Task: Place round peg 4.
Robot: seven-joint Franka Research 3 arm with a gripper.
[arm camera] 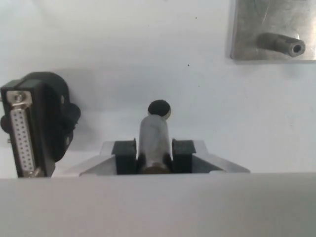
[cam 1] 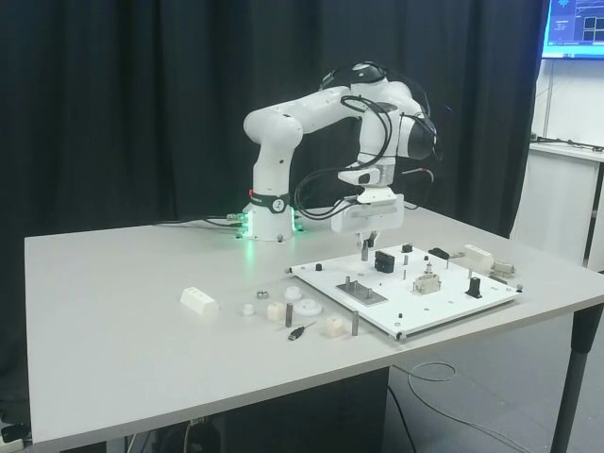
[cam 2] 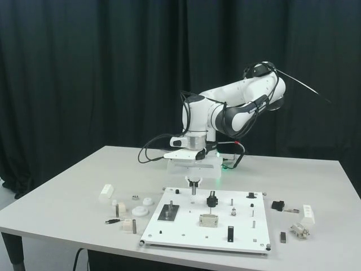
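one hand (arm camera: 154,157) gripping one round peg (arm camera: 154,143) | one hole (arm camera: 158,107) under peg tip | one white board (cam 1: 406,293)

A black curtain (cam 1: 142,104) hangs in long folds behind the grey table (cam 1: 113,283) and fills the whole back of the room in both room views. The table top is wide and flat; in the first room view one dark leg (cam 1: 576,377) stands under its right corner. At the right edge of that view a white cabinet (cam 1: 557,198) stands beside the curtain, and above it a corner of a lit screen (cam 1: 576,28) shows. Under the table a thin cable (cam 1: 444,396) lies on the grey floor (cam 1: 472,415). The light is even, with soft shadows on the table.
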